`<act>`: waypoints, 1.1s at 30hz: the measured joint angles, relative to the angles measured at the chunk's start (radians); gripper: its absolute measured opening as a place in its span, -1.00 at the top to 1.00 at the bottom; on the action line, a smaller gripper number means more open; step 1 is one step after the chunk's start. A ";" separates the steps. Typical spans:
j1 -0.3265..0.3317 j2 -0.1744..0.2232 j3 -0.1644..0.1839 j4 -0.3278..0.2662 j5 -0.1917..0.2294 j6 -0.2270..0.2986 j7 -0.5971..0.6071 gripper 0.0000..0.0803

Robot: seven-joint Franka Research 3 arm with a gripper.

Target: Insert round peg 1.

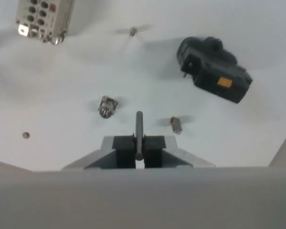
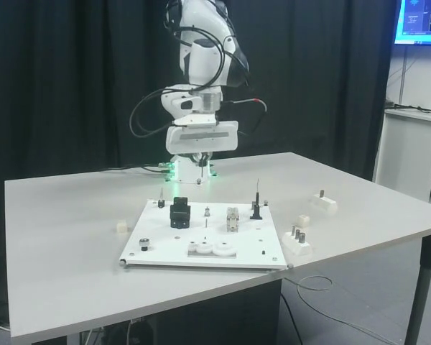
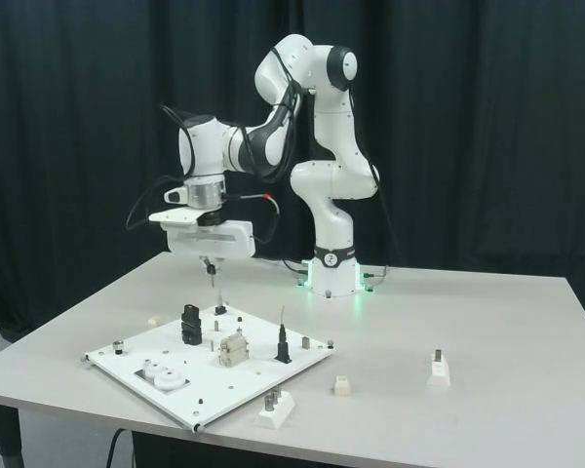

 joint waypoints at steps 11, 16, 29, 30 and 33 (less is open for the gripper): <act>0.002 -0.003 0.008 -0.056 0.007 0.029 0.034 0.91; 0.003 -0.009 0.008 -0.089 0.006 0.048 0.068 0.91; 0.003 -0.062 0.007 -0.187 -0.031 0.088 0.127 0.91; 0.003 -0.067 0.007 -0.194 -0.034 0.091 0.130 0.91; 0.003 -0.081 0.008 -0.210 -0.040 0.097 0.139 0.91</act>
